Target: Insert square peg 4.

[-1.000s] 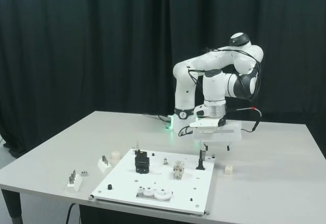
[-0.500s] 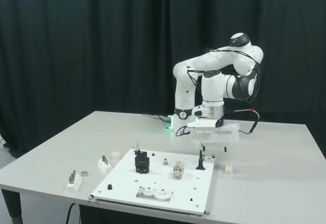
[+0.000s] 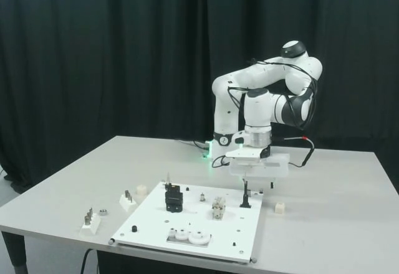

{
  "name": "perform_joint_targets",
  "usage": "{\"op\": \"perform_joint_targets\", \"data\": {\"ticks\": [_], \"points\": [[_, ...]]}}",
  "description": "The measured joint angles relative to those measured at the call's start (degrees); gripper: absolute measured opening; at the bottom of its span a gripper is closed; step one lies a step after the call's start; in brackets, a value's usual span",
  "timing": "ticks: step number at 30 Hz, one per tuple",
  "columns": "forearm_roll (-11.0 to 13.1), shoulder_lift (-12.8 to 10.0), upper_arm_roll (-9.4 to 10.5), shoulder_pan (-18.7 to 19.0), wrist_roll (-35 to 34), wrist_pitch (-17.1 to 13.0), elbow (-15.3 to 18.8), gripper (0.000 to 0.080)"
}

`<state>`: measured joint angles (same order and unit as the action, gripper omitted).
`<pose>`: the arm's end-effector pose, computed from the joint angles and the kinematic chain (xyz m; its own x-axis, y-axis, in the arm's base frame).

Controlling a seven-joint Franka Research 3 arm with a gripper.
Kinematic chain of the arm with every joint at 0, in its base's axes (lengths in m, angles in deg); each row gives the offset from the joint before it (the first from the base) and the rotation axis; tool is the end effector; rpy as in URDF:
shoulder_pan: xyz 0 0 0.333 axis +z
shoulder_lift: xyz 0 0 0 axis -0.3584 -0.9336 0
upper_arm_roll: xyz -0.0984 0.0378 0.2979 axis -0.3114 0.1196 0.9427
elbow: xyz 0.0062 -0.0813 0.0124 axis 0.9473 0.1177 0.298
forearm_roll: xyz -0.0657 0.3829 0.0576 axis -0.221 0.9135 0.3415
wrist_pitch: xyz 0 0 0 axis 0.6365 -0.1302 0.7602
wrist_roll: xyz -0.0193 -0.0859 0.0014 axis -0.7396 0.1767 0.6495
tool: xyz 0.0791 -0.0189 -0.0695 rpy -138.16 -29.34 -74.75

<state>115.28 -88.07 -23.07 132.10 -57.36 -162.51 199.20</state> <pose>0.4144 0.1858 0.2276 0.7133 -0.6988 -0.0531 -0.7001 -0.7140 -0.0098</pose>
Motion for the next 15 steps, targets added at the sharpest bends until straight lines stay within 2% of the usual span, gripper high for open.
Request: {"op": "perform_joint_targets", "data": {"ticks": [9,15], "points": [[-0.5,0.0,-0.46,-1.4,0.1,0.0,0.2,0.08],[-0.5,0.0,-1.59,-2.5,0.1,0.9,0.3,0.08]]}}
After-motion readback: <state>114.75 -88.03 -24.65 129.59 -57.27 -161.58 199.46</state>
